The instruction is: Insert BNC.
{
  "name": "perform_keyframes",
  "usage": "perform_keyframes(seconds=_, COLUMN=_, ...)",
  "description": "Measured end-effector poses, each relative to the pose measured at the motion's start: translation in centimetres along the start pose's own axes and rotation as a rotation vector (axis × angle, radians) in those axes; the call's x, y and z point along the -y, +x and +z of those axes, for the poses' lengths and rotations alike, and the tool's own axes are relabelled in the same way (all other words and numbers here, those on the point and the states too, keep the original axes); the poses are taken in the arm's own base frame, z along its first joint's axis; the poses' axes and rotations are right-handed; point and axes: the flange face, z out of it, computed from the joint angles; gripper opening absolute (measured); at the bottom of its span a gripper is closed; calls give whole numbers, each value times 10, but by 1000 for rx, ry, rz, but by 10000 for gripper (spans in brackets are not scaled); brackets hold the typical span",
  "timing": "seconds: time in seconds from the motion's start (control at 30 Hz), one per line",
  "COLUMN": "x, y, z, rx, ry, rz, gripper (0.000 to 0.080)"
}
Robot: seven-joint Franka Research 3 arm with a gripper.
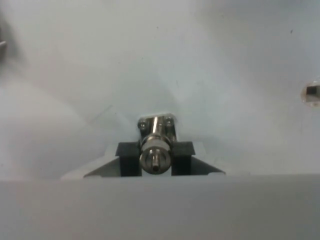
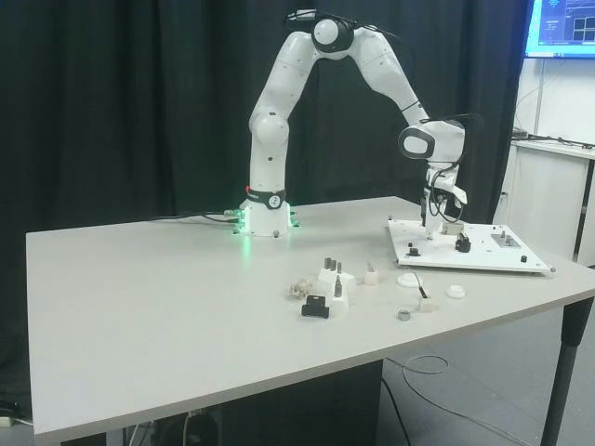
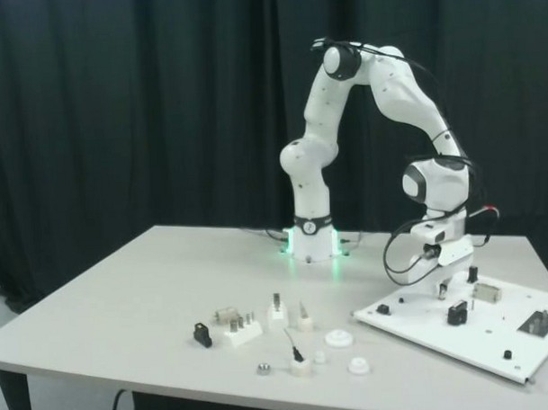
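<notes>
Even light from overhead is falling across the table (image 2: 167, 279), leaving it bright against the black curtain (image 2: 121, 102), which is swallowing almost everything behind the arm. Shadows under the small parts are lying short and soft. Green light is glowing at the arm's base (image 2: 265, 218) and spilling a little onto the grey surface around it. A screen (image 2: 562, 28) is shining in the far corner. In the wrist view the metal connector (image 1: 156, 145) below the jaws is catching a pale glint, its outline looking soft, and the white board (image 1: 160, 60) beyond it is washing out, with a faint shadow spreading to one side.
</notes>
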Motion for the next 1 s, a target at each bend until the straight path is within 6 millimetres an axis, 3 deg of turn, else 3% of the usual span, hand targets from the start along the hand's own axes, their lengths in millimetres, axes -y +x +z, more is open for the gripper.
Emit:
perform_keyframes(seconds=0.6, x=1, y=-1, z=1, rx=0, ry=0, rz=-6, gripper=125)
perform_keyframes(seconds=1.0, x=0, y=0, z=1, rx=-1, ry=-1, rz=-112, gripper=125)
